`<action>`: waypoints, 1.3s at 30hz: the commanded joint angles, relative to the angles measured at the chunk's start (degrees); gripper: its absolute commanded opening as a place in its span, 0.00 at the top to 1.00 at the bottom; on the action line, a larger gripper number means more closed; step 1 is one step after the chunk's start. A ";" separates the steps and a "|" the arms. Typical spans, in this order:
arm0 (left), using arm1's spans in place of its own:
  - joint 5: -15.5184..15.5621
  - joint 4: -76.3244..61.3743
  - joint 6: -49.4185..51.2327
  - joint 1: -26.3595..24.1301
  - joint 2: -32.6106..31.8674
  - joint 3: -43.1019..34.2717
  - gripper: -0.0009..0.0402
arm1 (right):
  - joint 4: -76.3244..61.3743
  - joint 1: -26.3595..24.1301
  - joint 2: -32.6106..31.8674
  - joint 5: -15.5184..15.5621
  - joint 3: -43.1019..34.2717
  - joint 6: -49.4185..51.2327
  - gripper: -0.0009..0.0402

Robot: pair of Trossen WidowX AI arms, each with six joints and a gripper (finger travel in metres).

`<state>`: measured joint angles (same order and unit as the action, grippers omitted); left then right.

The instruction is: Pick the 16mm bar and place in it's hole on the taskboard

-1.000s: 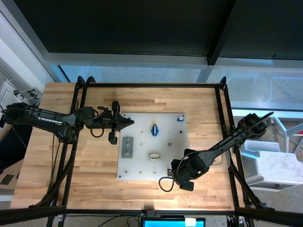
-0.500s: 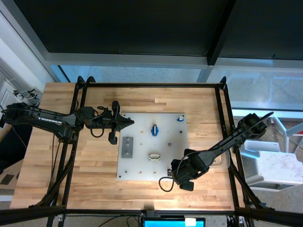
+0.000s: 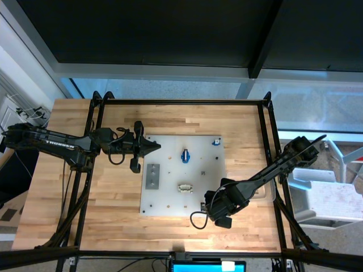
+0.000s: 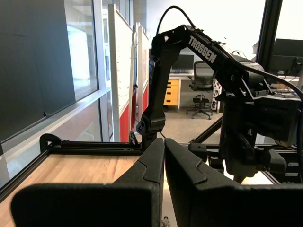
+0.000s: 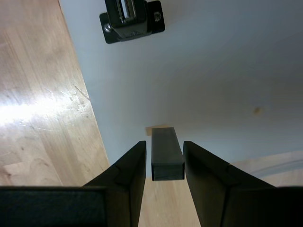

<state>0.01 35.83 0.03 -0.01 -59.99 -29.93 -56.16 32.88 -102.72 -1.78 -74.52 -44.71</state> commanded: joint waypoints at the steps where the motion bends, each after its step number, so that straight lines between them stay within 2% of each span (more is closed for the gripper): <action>1: 0.00 -0.02 -0.02 0.00 0.00 -0.02 0.98 | -0.35 0.00 0.24 -0.11 -0.48 0.02 0.68; 27: 0.00 0.02 0.00 0.00 0.00 -0.02 0.98 | -3.21 0.00 0.52 -0.13 -2.78 0.04 0.48; 39: 0.00 0.00 0.00 0.00 0.00 -0.02 0.98 | -5.70 0.00 1.16 -0.13 -5.42 0.24 0.47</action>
